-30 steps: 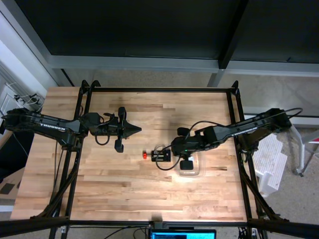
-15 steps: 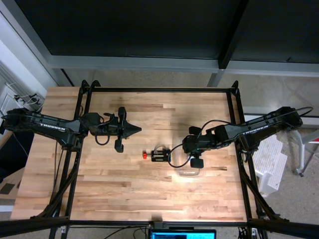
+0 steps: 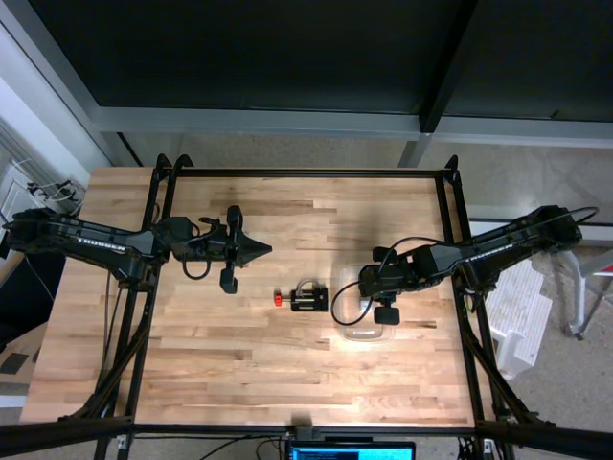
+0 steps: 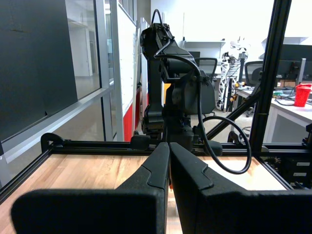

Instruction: Remove the RCA connector from the receptacle and place in the container

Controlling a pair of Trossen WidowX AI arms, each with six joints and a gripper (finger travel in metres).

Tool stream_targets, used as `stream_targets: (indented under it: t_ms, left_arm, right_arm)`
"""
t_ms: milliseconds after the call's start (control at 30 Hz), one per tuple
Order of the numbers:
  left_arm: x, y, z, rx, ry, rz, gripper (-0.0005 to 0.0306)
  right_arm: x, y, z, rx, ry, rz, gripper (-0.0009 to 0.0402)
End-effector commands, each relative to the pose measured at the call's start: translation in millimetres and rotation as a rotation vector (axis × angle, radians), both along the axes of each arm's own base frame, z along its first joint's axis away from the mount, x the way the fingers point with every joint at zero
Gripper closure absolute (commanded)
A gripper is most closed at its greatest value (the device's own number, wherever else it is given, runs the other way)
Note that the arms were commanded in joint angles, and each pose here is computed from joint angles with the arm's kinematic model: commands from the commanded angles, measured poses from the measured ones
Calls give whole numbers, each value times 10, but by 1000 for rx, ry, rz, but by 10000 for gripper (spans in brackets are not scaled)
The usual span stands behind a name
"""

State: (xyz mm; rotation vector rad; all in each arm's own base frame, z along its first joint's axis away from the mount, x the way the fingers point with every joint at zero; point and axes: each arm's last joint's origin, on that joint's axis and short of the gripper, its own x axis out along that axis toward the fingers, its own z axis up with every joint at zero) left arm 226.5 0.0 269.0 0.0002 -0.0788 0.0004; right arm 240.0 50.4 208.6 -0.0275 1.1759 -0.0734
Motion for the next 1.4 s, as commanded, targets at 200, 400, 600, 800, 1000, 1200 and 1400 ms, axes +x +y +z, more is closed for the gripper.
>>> stream_targets:
  t_ms: [200,400,600,800,1000,1200,1400]
  left_arm:
    - [1,1,-1,0,0,0,300]
    - [1,0,-1,0,0,0,300]
    - [1,0,-1,0,0,0,300]
    - [1,1,-1,0,0,0,300]
    - [1,0,-1,0,0,0,300]
    - [1,0,-1,0,0,0,300]
    - [1,0,-1,0,0,0,300]
  right_arm:
    - [-4,6,-11,-1,2,2,389]
    - [-4,8,-10,3,0,-7,325]
    - [-3,7,-10,-5,-2,-10,263]
    - [-3,7,-10,-5,-2,-10,238]
    - [-3,7,-10,-4,-2,-8,245]
    - [61,-5,209,24,-78,39,269]
    - [176,-134,692,9,-247,56,310]
